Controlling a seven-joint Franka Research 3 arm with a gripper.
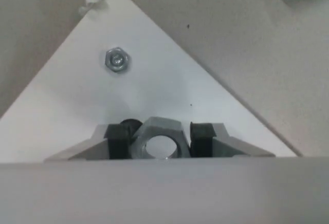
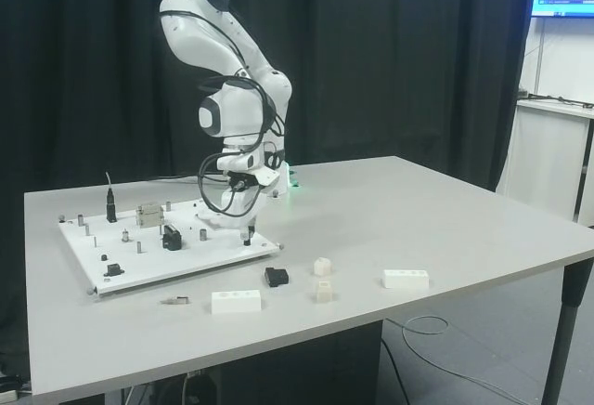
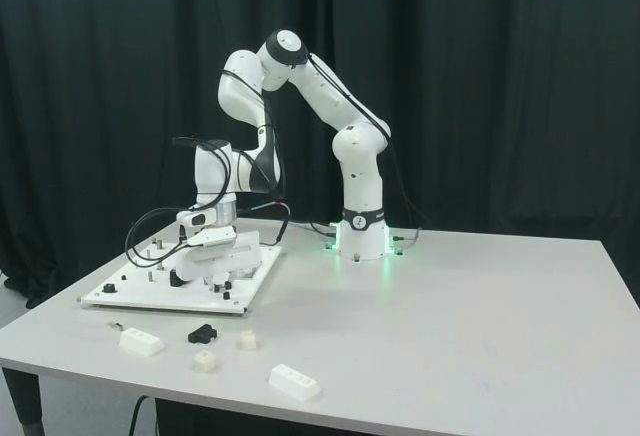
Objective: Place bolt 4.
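- My white arm [image 3: 300, 86] rises from its base at the back of the grey table [image 2: 445, 228], folds over at the elbow and reaches down to the near corner of the white board [image 2: 158, 261].
- My wrist points straight down, with the jaws [image 1: 159, 141] low over that corner.
- My jaws are pinching bolt 4 [image 1: 158, 141]: its grey hexagonal head sits between the two black pads [image 1: 119, 137], one on each side, touching it.
- Bolt 4 hangs just above the board, near its edge.
- Another hex bolt [image 1: 117, 60] stands in the board nearby.
- Small white blocks [image 2: 237, 301] and a black piece [image 2: 276, 277] lie on the table in front of the board.
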